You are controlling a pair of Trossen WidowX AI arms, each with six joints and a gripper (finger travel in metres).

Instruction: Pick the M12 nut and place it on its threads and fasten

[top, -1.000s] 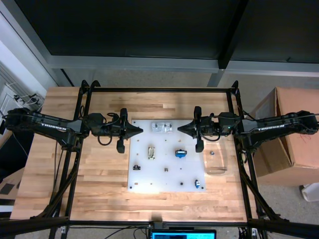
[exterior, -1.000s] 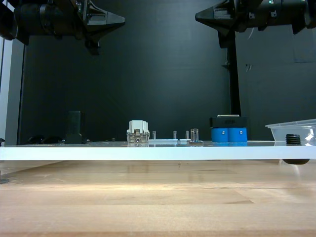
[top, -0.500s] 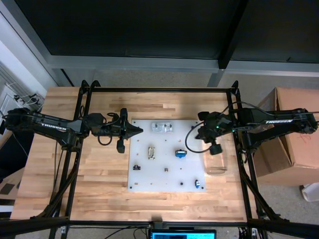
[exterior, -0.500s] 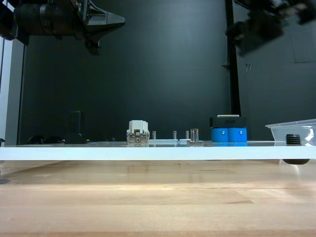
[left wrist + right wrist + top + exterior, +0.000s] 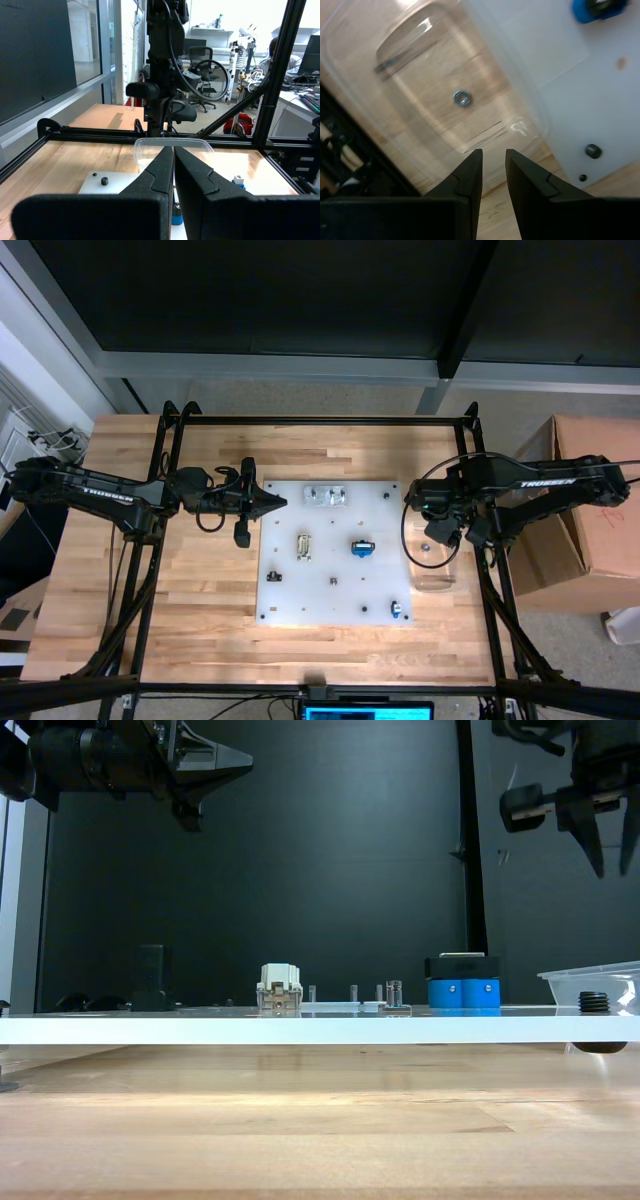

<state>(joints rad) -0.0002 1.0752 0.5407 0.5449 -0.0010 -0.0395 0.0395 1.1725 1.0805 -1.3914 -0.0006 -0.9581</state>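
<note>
The small silver nut (image 5: pixel 462 98) lies free and flat on the floor of the clear tray (image 5: pixel 432 585), just off the white board's (image 5: pixel 300 600) right edge; it shows as a speck (image 5: pixel 426 547) in the high view. The black ribbed stud (image 5: pixel 594 1003) stands bare near the board's near right edge (image 5: pixel 366 608). My right gripper (image 5: pixel 493 152) hangs high over the tray (image 5: pixel 612 870), pointing down, open by a narrow gap, holding nothing. My left gripper (image 5: pixel 283 502) is shut and empty, held high over the board's far left side (image 5: pixel 248 762).
On the board stand a white connector (image 5: pixel 303 545), a blue connector (image 5: pixel 362 548), silver parts at the far edge (image 5: pixel 325 497) and a black corner post (image 5: pixel 592 150). A black frame rings the table. A cardboard box (image 5: pixel 590 510) sits to the right.
The right arm swung from over the board's far right side out over the tray and turned its gripper downward; its fingers now show a gap. The left arm and the nut have not moved.
</note>
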